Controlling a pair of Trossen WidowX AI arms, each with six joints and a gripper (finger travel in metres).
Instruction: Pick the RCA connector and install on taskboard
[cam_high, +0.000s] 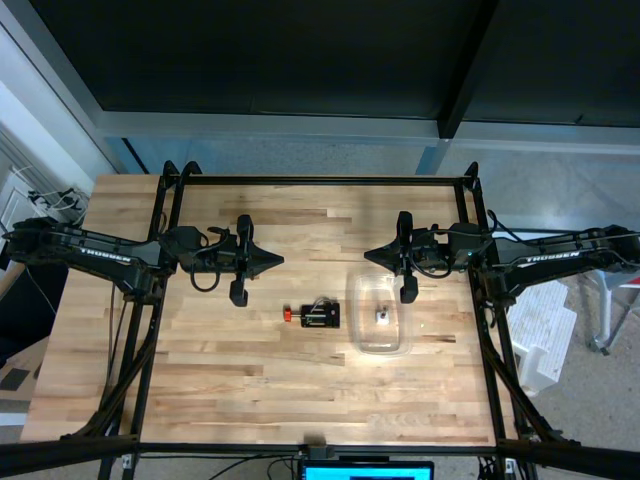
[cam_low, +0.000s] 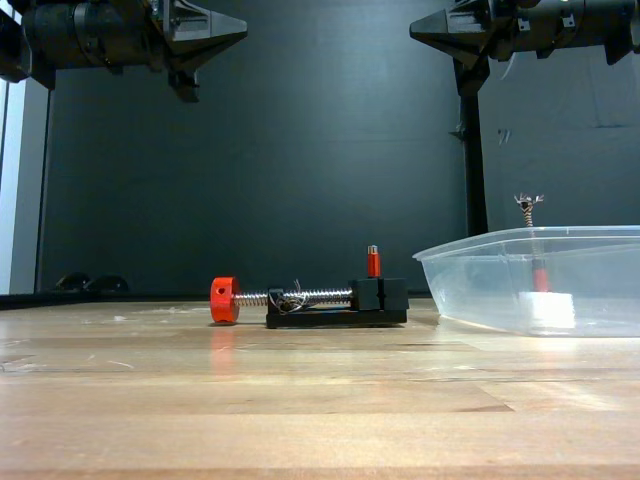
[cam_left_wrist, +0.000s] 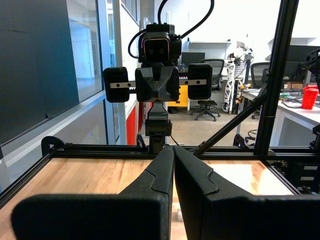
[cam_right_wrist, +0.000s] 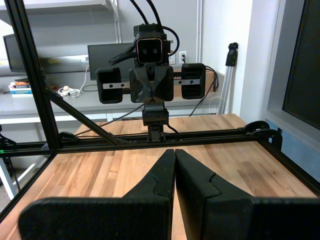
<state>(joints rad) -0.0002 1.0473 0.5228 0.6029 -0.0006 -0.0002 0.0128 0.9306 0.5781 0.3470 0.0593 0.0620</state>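
The taskboard (cam_high: 321, 316) is a small black block with a red knob (cam_low: 224, 299) at its left end, lying mid-table; it also shows in the low view (cam_low: 335, 303). The RCA connector (cam_high: 382, 317) is a tiny whitish piece inside the clear tray (cam_high: 380, 343), seen low as a white base with a red stem (cam_low: 545, 308). My left gripper (cam_high: 280, 260) hovers high, left of the board, shut and empty (cam_left_wrist: 173, 150). My right gripper (cam_high: 367, 256) hovers high, behind the tray, shut and empty (cam_right_wrist: 174, 152).
A black frame (cam_high: 320, 181) rims the wooden table at the back and sides. Each wrist view shows the opposite arm (cam_left_wrist: 159, 75) (cam_right_wrist: 150, 75) facing it across the table. A screen edge (cam_high: 366, 470) sits at the near edge.
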